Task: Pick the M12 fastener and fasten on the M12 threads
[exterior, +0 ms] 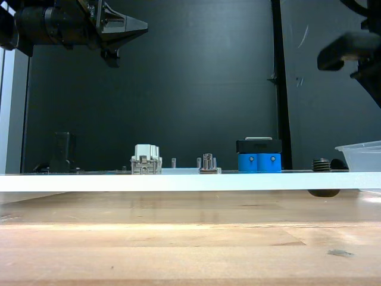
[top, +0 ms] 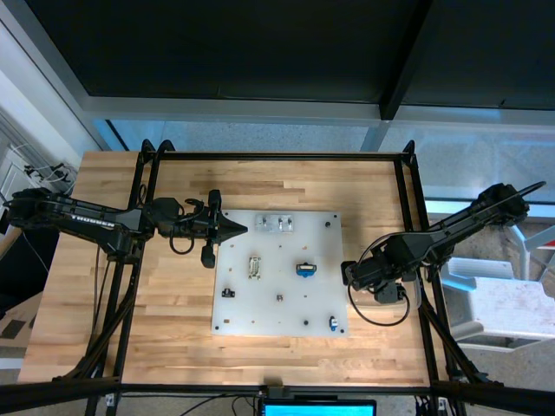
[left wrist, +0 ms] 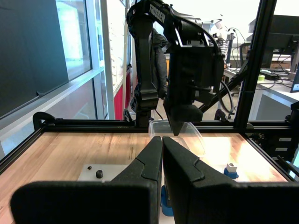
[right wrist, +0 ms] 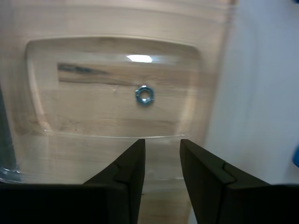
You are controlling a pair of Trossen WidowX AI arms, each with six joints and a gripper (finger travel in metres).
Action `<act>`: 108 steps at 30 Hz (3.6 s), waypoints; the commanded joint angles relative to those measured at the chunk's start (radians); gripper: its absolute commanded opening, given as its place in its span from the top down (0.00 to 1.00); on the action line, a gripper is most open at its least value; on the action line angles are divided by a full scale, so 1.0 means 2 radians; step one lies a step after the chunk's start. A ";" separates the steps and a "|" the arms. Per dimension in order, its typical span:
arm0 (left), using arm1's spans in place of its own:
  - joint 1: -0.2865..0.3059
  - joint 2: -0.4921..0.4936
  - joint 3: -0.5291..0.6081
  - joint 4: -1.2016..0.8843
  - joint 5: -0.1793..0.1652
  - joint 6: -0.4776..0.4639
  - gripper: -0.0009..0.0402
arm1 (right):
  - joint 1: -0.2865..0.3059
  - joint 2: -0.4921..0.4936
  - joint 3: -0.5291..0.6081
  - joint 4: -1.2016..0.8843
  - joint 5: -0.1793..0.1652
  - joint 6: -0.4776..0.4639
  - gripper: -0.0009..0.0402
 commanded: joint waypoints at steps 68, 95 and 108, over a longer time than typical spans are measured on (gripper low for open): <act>0.000 0.000 0.000 0.000 0.000 0.000 0.98 | 0.007 0.055 -0.126 0.175 -0.031 -0.021 0.57; 0.000 0.000 0.000 0.000 0.000 0.000 0.98 | 0.007 0.055 -0.134 0.185 -0.031 -0.020 0.83; 0.000 0.000 0.000 0.000 0.000 0.000 0.98 | 0.007 0.033 -0.084 0.127 -0.031 0.018 0.85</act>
